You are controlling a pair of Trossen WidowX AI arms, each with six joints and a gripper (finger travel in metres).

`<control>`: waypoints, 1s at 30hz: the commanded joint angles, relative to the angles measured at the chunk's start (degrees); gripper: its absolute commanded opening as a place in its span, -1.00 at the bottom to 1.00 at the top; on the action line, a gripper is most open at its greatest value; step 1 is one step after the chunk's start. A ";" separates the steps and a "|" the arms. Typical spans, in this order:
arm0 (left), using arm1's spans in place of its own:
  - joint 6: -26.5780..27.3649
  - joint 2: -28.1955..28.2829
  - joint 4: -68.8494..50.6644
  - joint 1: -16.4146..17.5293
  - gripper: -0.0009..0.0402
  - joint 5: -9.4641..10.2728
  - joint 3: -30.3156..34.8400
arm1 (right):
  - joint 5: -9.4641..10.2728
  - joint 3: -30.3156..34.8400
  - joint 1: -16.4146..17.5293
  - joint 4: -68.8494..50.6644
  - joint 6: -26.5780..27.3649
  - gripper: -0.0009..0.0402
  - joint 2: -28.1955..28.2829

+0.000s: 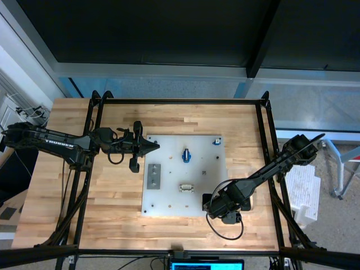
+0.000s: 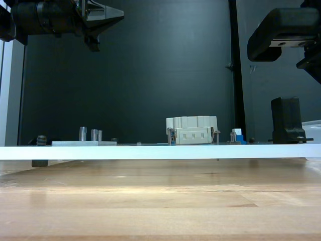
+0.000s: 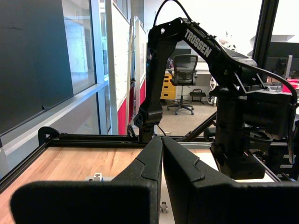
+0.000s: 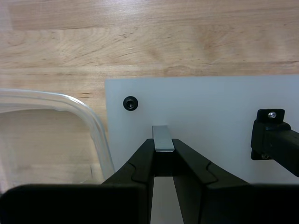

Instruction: Pick the 16mm bar and install on taskboard

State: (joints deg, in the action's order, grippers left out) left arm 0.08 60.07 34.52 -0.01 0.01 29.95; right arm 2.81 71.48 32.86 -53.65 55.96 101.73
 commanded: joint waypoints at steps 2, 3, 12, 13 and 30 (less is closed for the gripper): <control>-0.02 0.02 0.00 0.00 -0.96 0.00 0.00 | -0.02 -1.62 0.02 2.19 -0.13 -0.96 0.07; -0.02 0.02 0.00 0.00 -0.96 0.00 0.00 | 0.00 -1.81 0.02 2.36 -0.13 -0.96 0.07; -0.02 0.02 0.00 0.00 -0.96 0.00 0.00 | 0.00 -2.49 0.02 3.08 -0.11 -0.96 0.07; -0.02 0.02 0.00 0.00 -0.96 0.00 0.00 | 0.00 -2.49 0.02 3.13 -0.11 -0.96 0.07; -0.02 0.02 0.00 0.02 -0.96 0.00 0.00 | -0.02 -1.84 0.02 2.86 -0.17 -0.76 0.04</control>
State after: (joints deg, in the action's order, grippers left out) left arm 0.05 60.07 34.50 -0.01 0.01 29.93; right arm 2.79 69.30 32.86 -50.72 55.86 101.80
